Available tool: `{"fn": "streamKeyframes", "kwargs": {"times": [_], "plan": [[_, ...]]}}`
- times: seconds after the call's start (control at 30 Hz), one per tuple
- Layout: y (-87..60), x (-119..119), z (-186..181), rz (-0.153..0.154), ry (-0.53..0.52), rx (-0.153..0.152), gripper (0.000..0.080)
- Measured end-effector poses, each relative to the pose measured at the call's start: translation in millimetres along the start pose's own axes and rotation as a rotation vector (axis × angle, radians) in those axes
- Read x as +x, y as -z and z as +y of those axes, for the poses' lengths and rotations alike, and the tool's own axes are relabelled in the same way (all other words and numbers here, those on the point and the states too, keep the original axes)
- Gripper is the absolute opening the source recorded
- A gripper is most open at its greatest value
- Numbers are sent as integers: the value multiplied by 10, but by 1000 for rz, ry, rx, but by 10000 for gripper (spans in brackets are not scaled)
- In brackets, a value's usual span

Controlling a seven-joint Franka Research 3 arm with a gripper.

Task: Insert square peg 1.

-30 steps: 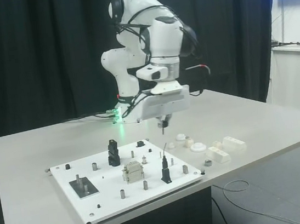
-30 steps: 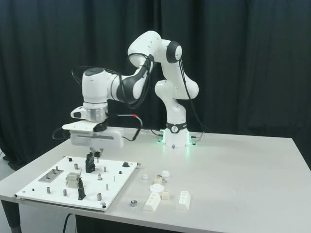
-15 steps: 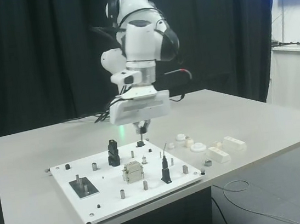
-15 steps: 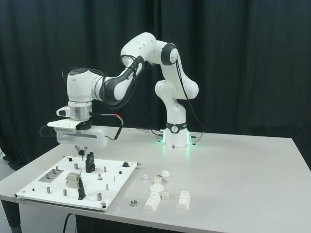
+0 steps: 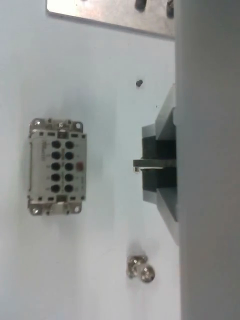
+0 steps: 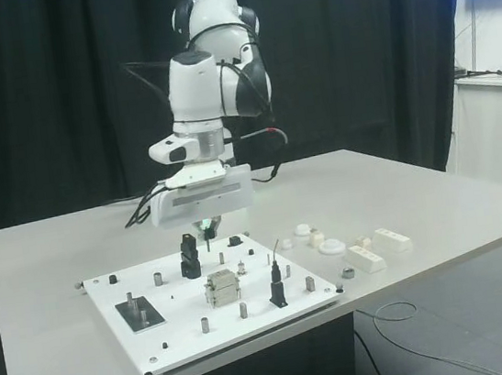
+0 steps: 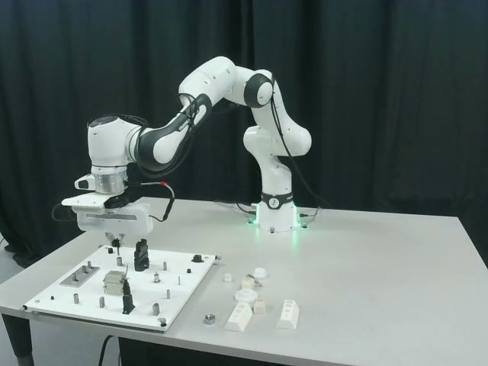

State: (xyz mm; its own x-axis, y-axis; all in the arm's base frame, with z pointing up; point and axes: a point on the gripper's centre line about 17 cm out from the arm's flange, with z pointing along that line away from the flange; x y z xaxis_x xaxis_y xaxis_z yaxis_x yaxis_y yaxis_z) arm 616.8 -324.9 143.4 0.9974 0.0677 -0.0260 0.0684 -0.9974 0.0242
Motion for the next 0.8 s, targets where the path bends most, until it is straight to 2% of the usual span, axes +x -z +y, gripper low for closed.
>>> {"fn": "streamKeyframes", "kwargs": {"times": [0.23, 0.43, 0.6, 0.8], "plan": [[-90, -35, 35, 11, 18, 30, 34], [-215, -93, 39, -1, 9, 43, 34], [-329, -144, 65, -13, 1, 42, 34], [-440, -200, 107, -14, -19, 32, 34]]}}
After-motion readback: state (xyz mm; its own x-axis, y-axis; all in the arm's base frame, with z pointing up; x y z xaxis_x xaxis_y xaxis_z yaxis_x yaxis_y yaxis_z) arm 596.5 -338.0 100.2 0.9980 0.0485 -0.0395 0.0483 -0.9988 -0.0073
